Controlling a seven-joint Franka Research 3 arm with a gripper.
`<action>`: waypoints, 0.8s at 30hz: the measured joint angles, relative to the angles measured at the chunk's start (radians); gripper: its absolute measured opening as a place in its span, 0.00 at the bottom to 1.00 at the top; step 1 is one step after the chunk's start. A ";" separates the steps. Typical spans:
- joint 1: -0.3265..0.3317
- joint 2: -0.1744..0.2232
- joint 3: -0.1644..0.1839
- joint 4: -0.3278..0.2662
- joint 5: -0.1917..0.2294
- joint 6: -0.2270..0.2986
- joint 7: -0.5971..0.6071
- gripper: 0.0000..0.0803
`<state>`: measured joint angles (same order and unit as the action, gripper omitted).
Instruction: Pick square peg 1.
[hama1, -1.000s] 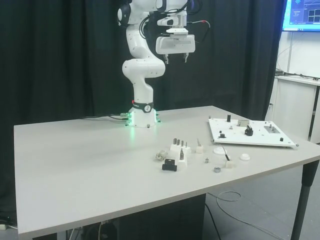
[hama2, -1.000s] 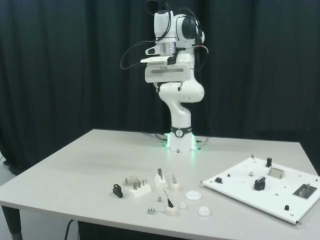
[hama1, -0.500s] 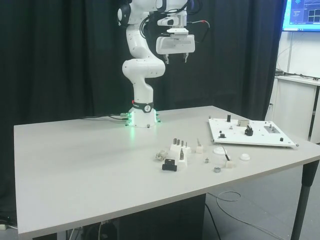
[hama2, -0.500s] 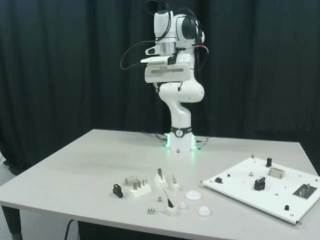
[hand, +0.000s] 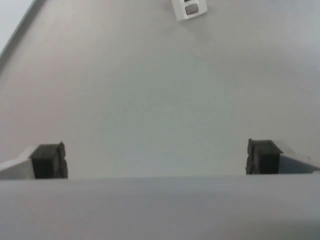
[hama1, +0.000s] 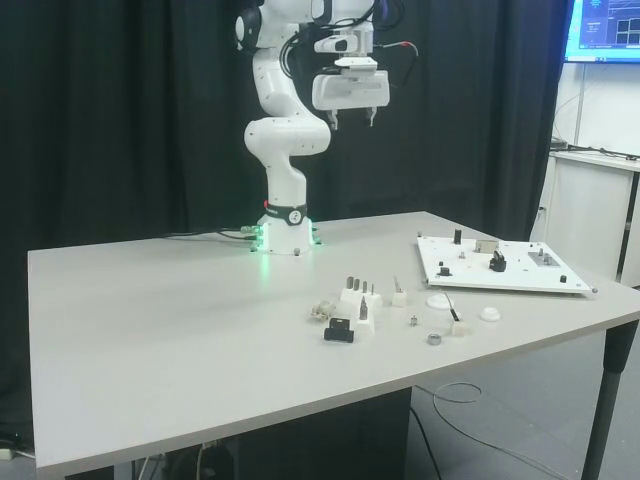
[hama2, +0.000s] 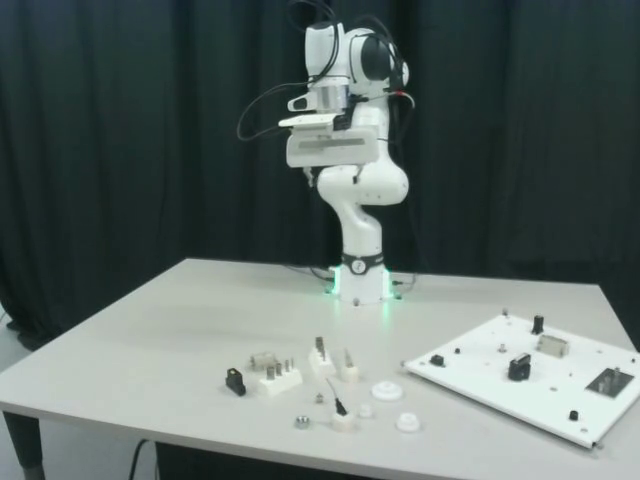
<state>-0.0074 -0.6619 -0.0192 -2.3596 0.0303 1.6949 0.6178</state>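
Observation:
My gripper hangs high above the table near the arm's base, open, with nothing between its black fingertips. In the wrist view only bare grey table and a small white block with two grey square tops show below. Far beneath, toward the table's front, a white rack with several upright pegs stands beside a small white block holding one thin peg. I cannot tell which of these is square peg 1.
A white board with small fixtures lies at the table's right. A black clip, white discs and a nut lie by the rack. The arm's base glows green.
The hand has shifted very slightly up and sideways; the fingers stay open. Nothing on the table has moved.

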 joint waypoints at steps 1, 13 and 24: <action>0.000 0.003 -0.002 0.000 0.000 0.005 -0.004 1.00; 0.000 0.068 -0.017 0.000 -0.002 0.088 -0.046 1.00; -0.002 0.161 -0.018 0.000 -0.002 0.192 -0.092 1.00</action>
<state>-0.0092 -0.5014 -0.0370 -2.3599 0.0286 1.8871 0.5263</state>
